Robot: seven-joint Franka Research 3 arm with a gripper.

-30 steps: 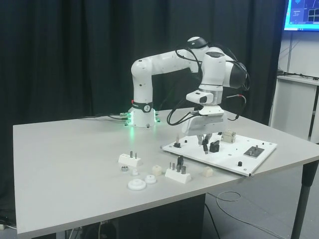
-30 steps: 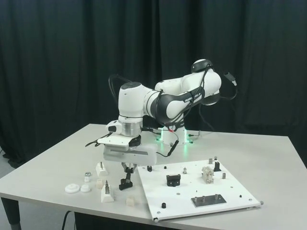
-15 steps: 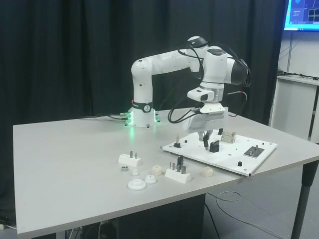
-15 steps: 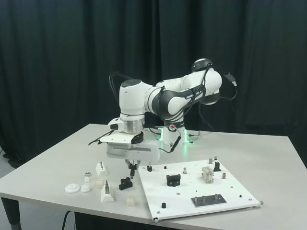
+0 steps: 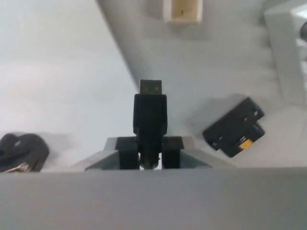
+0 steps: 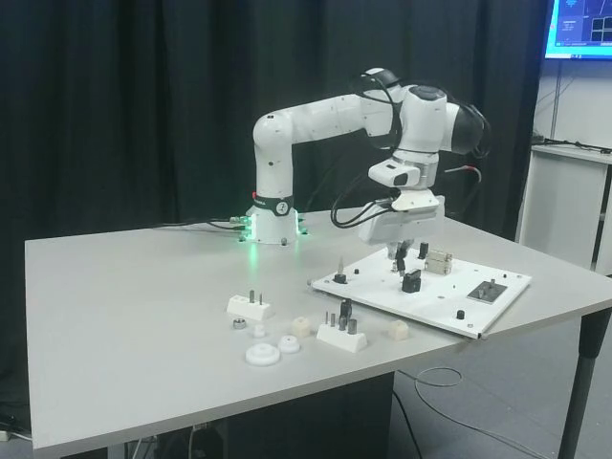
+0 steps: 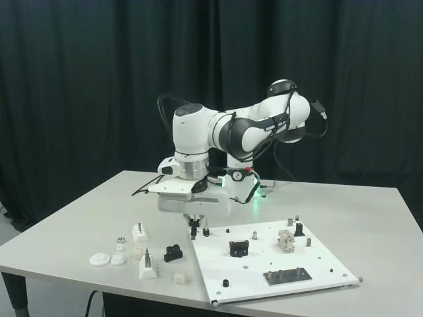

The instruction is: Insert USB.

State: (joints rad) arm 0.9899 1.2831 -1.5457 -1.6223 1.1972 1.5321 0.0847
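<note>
- Here, we see the pincer (image 5: 149, 162) pinching the USB plug (image 5: 150, 115): in the wrist view the black body is clamped between the two black fingers and the metal tip juts out past them
- In the second room view the pincer (image 7: 193, 228) hangs just above the near-left corner of the white board (image 7: 317, 274), plug pointing down, not touching anything that we can make out
- We take the black block (image 7: 238, 247) standing on the white board, a little further in from that corner, to be the socket, though we cannot see its slot from any view
- A second black block (image 5: 235, 127) lies on the grey surface (image 7: 79, 228) just beside the white board's edge; it could be mistaken for the target
- We judge the task as roughly midway: the plug is held and lifted, but not yet over the socket
- What could go wrong, in our judgement: the plug may sit slightly tilted in the grip, so its tip would catch the socket rim and jam
- Pressing down while off-centre could twist the plug between the fingers or push the block aside
- The upright pegs on the white board stand near the path and could be clipped if the travel is low
</note>
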